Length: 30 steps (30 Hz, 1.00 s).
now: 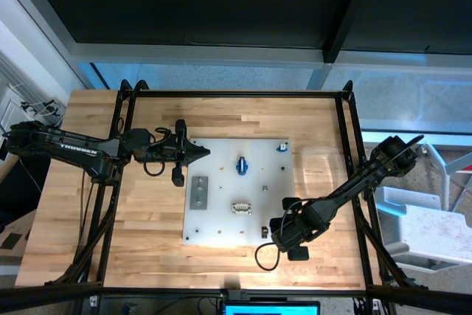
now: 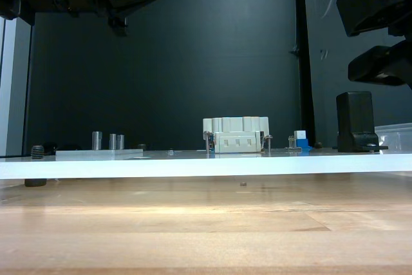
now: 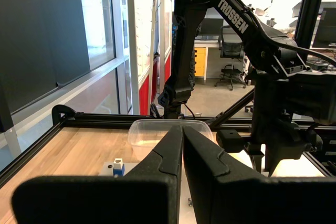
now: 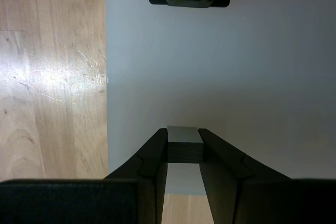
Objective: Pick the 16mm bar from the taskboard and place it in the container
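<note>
Right gripper (image 4: 184,134) jaws clamp the 16mm bar (image 4: 185,148) above the taskboard (image 1: 221,160) near right corner, likely ready to carry to the container (image 1: 322,167) beside the right edge; left gripper (image 1: 195,153) parked far-left, jaws pinched closed.

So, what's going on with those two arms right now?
Right gripper shut on 16mm bar, above near edge of taskboard. Left gripper shut, parked over far-left corner. Container beside board; path looks open.
</note>
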Each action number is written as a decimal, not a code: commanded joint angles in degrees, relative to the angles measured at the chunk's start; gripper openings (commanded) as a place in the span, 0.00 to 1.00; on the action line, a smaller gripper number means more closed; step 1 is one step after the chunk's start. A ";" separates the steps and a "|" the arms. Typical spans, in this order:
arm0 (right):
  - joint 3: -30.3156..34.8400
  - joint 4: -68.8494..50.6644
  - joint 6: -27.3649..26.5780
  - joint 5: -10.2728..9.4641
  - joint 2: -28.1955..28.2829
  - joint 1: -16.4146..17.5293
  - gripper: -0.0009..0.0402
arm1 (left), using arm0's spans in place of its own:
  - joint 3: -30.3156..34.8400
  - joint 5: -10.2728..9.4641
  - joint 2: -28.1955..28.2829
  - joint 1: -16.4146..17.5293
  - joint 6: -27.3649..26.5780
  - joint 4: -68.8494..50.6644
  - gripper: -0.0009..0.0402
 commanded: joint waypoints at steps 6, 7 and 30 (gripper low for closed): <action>0.24 -0.11 -0.07 -0.02 -2.25 0.02 0.11 | 0.00 0.00 0.02 0.02 0.00 0.00 0.02; 0.24 -0.24 -0.07 -0.04 -2.54 0.00 0.11 | 0.00 0.00 0.02 0.02 0.00 0.02 0.02; 0.24 -5.38 -0.48 0.13 -13.62 -1.51 0.11 | 0.00 0.00 0.02 0.02 0.00 0.00 0.02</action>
